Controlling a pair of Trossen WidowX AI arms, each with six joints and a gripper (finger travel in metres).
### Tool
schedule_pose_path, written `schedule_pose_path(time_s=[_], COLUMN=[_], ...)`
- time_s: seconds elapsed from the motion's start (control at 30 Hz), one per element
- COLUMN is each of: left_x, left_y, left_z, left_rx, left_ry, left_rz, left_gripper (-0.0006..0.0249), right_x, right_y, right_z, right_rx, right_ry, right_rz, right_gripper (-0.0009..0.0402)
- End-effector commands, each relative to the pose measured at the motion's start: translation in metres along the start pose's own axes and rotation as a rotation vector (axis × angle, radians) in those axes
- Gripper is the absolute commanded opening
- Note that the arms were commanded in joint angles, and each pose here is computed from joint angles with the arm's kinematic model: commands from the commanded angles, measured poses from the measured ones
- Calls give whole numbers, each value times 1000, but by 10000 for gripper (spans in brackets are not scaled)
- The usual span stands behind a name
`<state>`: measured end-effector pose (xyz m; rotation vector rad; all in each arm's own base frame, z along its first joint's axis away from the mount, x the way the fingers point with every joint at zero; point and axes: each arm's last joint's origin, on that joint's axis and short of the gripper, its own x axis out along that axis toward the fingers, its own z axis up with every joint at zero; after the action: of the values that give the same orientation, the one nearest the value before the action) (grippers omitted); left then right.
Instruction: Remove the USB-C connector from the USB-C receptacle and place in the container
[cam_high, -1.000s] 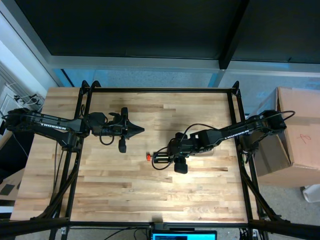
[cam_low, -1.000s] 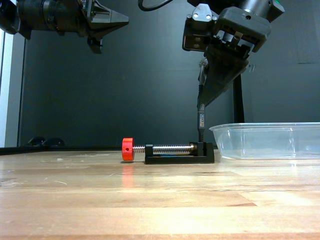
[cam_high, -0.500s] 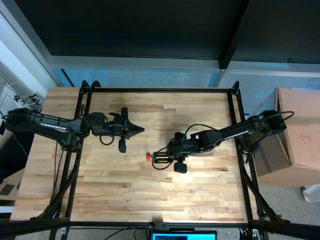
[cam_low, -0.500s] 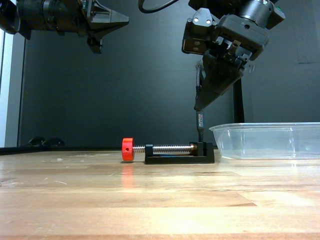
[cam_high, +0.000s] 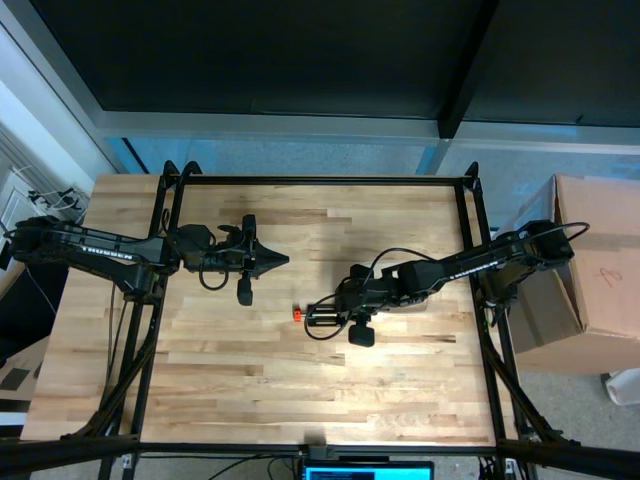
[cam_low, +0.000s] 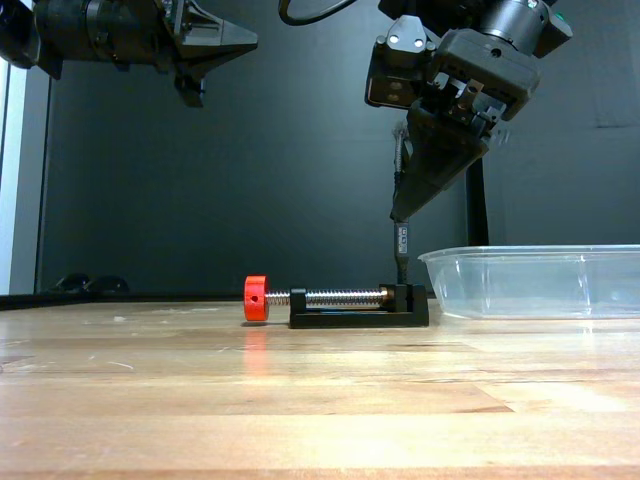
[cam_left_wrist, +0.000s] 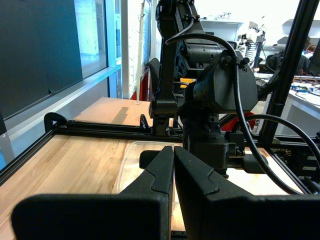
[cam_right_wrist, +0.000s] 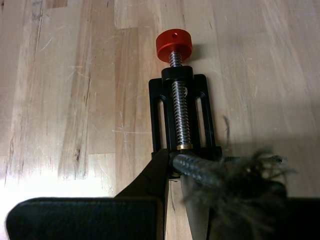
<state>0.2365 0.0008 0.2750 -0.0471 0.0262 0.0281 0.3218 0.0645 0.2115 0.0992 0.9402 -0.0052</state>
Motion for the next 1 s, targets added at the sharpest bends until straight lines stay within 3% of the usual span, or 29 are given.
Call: schedule_pose_path(time_s=[0.03,0.8,1.0], left_x=[0,0,0], left_y=[0,0,0], left_z=[0,0,0], left_rx=[0,0,0], left_ry=[0,0,-5], left_rz=[0,0,-1], left_gripper=[0,0,0], right_x=[-6,-38,-50], right_y=[1,2,13], right_z=[3,9,-1], right_rx=[1,13,-12], right_ry=[-25,-113,-71], right_rz=[4,33,59], right_gripper=[0,0,0])
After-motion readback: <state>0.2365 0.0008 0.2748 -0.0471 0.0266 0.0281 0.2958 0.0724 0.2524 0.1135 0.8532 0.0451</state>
